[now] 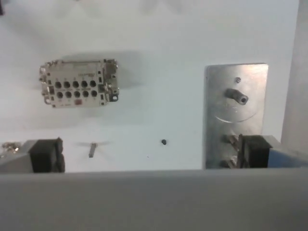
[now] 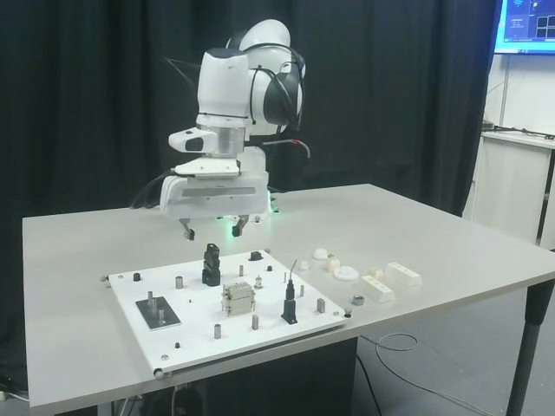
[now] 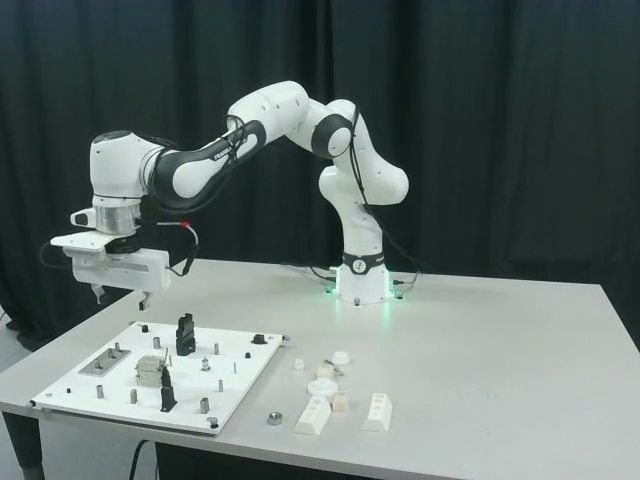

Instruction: Pick bolt 4.

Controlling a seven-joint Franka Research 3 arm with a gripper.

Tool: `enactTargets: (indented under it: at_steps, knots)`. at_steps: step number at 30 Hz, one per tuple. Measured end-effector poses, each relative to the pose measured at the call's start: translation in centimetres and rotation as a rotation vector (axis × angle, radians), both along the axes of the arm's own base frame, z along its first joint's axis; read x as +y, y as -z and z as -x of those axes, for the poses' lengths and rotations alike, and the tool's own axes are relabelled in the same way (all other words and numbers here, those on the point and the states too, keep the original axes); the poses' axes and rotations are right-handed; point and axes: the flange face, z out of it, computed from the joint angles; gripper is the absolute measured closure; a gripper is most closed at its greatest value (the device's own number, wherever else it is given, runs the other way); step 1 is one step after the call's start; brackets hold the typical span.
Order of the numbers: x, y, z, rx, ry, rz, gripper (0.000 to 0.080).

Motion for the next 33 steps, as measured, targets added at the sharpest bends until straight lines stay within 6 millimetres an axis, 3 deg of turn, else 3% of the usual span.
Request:
enactTargets:
  at_steps: [18, 33]
  knots:
    - [2.2, -0.2, -1.0, -0.037, 0.515, -0.026, 0.0003]
    - [7.2, -0.3, -2.7, -0.011, 0.632, -0.082, 0.0003]
